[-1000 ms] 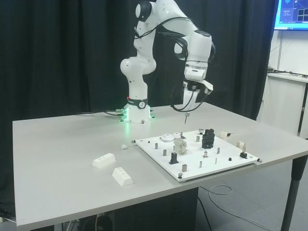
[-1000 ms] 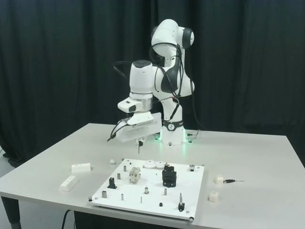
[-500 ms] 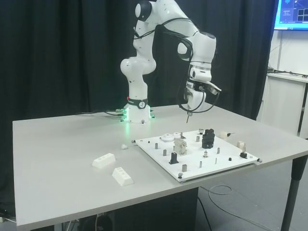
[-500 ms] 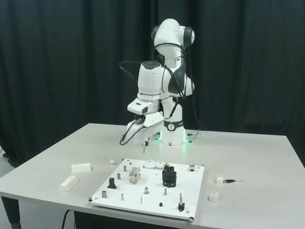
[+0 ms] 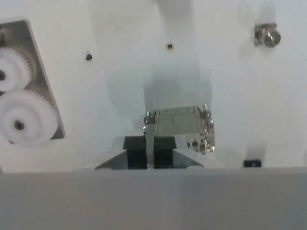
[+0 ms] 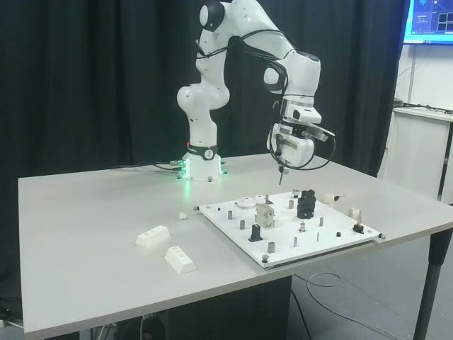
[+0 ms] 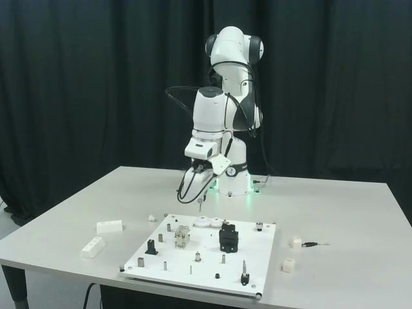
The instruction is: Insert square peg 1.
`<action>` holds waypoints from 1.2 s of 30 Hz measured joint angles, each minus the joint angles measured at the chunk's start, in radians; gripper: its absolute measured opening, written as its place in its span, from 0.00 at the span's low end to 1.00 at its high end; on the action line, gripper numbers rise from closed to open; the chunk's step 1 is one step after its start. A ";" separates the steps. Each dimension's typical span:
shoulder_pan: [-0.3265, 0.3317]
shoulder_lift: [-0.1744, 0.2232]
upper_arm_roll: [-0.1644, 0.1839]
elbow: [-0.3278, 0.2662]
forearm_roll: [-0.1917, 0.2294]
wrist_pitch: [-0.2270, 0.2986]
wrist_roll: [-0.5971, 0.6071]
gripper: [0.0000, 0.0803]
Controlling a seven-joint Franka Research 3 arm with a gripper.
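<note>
My gripper hangs pointing down over the far side of the white board. It is shut on a thin grey square peg that sticks down from between the fingers. In the wrist view the gripper holds the peg in front of a small metal block on the board. The peg's tip is well above the board. Which hole lies under it I cannot tell.
On the board stand two white gears, the metal block, a black block and several short posts. Two white blocks lie on the grey table beside the board.
The arm has swung from the board's far edge in over the board. The hand has turned from tilted to pointing straight down, with the peg still held.
</note>
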 joint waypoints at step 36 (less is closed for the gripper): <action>-0.012 0.016 0.001 -0.114 0.149 0.225 -0.229 0.04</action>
